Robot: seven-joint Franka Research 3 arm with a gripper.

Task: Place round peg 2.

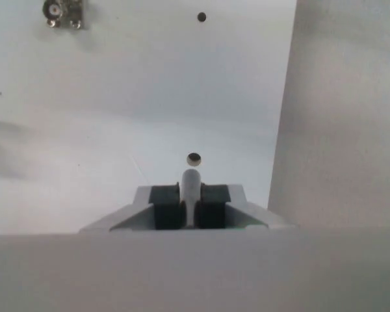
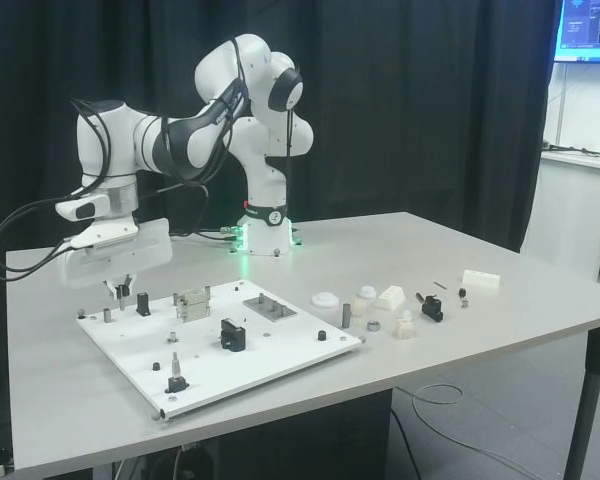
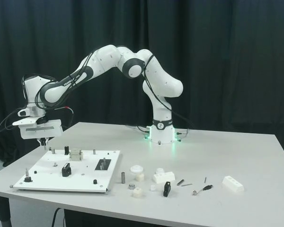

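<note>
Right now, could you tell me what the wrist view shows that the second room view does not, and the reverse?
Only the wrist view shows the round peg clamped between the black pads, its tip just short of a small hole. Only the second room view shows the whole white arm and the loose parts on the grey table. Both show the gripper above the white board.

arm stretched out low — tool (image 1: 190, 198) clamped, pointing down

The board (image 2: 280, 350) lies on the surface (image 2: 500, 310); loose parts (image 2: 390, 297) sit beside it. The hand (image 2: 115, 291) hangs over the board's far corner, above a hole (image 1: 194, 158).
</note>
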